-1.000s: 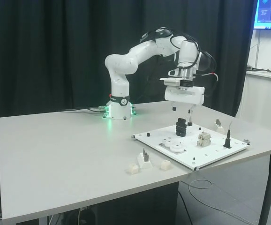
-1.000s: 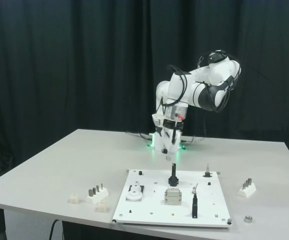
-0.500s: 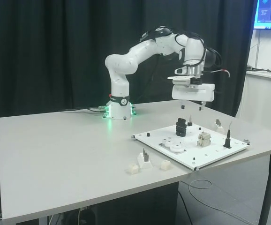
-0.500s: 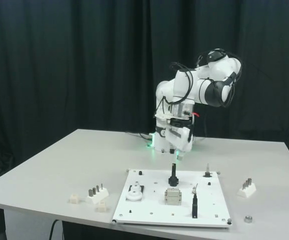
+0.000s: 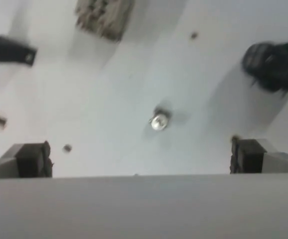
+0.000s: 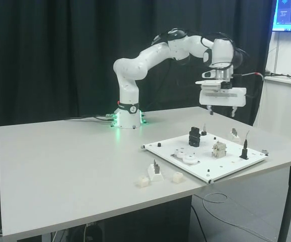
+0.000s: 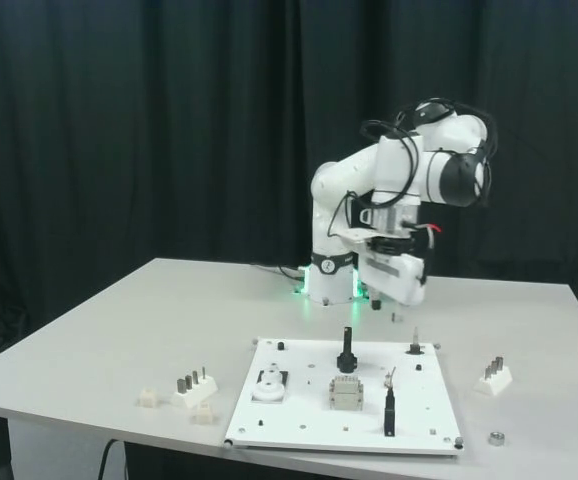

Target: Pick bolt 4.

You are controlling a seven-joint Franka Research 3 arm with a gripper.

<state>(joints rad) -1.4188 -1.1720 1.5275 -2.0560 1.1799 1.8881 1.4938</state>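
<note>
**Operator:** Where is bolt 4 (image 5: 158,121), and what does it look like?

**Technician:** I take it to be the small shiny round-topped part standing on the white board (image 7: 289,415). I cannot confirm the number from these views. It stands near the board's edge on the robot-base side. In the wrist view only its top shows, with a dark ring or shadow at its foot. It looks upright and free of its neighbours.

**Operator:** What stands near it on the board?

**Technician:** A black post (image 7: 346,352) stands near it along the same side of the board. A grey block (image 7: 344,392) sits nearer the board's middle. Off the board, a white holder (image 7: 494,373) with upright pins stands just beside one edge.

**Operator:** What is the state of the tool?

**Technician:** The gripper (image 5: 140,157) is spread wide and holds nothing. Both black fingertips (image 5: 32,159) show, and the bolt lies between their lines but ahead of them.

**Operator:** What has just changed?

**Technician:** One second ago the gripper hung low over the board near the black post. It has since swung sideways along the board's base-side edge and risen, so it is now well above the board.

**Operator:** What does that mean for the task?

**Technician:** The approach is under way and no grasp is made. In my judgement, the remaining steps are to centre over the bolt, descend and close.
</note>
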